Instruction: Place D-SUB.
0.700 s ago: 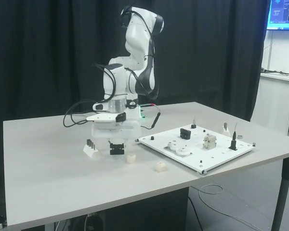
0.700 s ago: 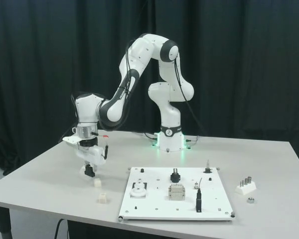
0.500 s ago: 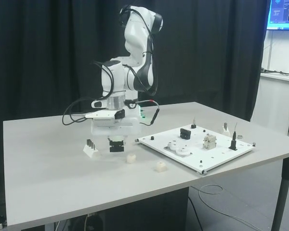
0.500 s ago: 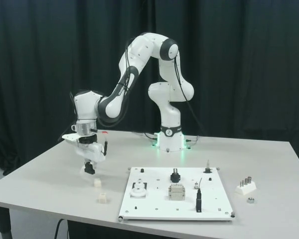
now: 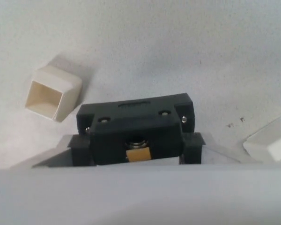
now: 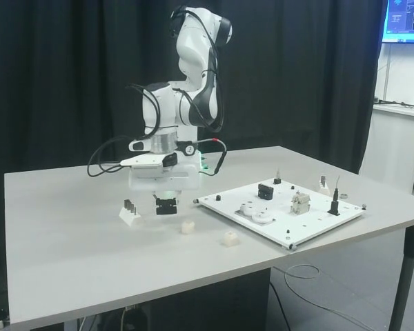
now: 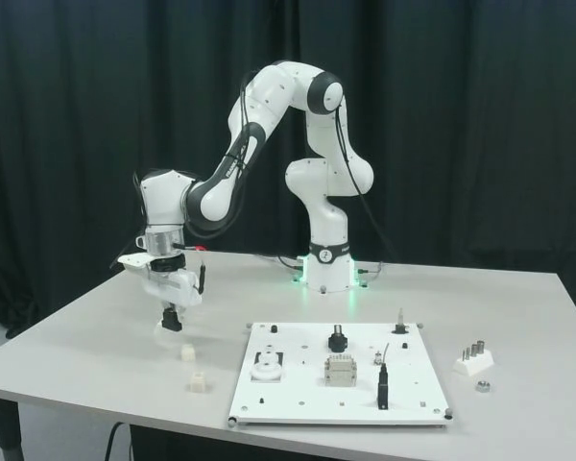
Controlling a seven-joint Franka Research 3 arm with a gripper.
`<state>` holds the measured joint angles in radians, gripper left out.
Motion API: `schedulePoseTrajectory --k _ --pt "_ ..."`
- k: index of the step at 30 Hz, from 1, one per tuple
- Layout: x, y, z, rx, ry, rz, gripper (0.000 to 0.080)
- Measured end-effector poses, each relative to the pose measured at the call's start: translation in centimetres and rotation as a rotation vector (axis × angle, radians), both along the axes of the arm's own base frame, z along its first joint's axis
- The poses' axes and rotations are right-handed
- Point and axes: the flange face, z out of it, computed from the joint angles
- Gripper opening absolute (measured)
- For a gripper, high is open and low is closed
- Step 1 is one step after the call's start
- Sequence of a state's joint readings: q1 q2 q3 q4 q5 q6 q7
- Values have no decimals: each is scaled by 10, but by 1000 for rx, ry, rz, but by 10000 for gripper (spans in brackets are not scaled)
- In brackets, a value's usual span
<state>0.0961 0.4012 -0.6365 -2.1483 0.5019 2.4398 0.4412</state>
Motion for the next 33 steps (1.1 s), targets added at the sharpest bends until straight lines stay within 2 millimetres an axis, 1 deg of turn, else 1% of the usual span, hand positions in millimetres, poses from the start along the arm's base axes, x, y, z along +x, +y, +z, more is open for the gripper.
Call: schedulePoseTrajectory --k 10,19,33 --pt "-1 -2 2 -8 -5 52 387" --pt "0 -5 6 -28 -24 219 387" --pt "6 4 14 -52 -56 543 387"
